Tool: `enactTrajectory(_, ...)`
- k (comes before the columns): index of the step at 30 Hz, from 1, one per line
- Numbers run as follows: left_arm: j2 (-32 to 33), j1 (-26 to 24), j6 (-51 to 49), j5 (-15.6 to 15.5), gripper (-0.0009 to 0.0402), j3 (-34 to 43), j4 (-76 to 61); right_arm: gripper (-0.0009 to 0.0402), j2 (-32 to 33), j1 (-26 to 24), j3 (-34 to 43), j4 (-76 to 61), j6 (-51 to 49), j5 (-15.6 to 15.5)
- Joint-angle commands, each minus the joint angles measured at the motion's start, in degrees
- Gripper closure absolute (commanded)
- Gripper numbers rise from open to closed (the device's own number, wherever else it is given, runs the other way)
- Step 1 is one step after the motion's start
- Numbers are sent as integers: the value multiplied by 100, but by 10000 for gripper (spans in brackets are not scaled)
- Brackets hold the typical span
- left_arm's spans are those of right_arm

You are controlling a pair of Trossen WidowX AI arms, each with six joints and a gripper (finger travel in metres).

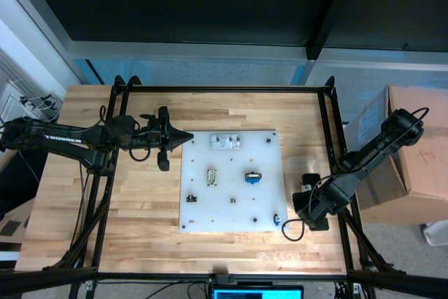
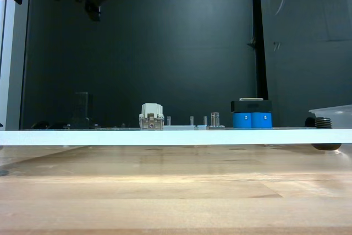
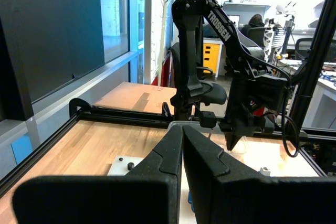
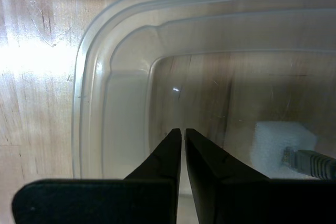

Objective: Pick the RJ45 connector and install on the taskboard

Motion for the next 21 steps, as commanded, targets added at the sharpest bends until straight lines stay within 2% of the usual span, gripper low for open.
enactTrajectory(1,0,2,0,0,393,2,2,386,-20,2,13,-17,2,2)
enactTrajectory(13,0,2,0,0,393,2,2,394,-334,2,776,-879,-105,11)
enactTrajectory(21,0,2,0,0,393,2,2,393,-1266,2,769,-1423,136,72)
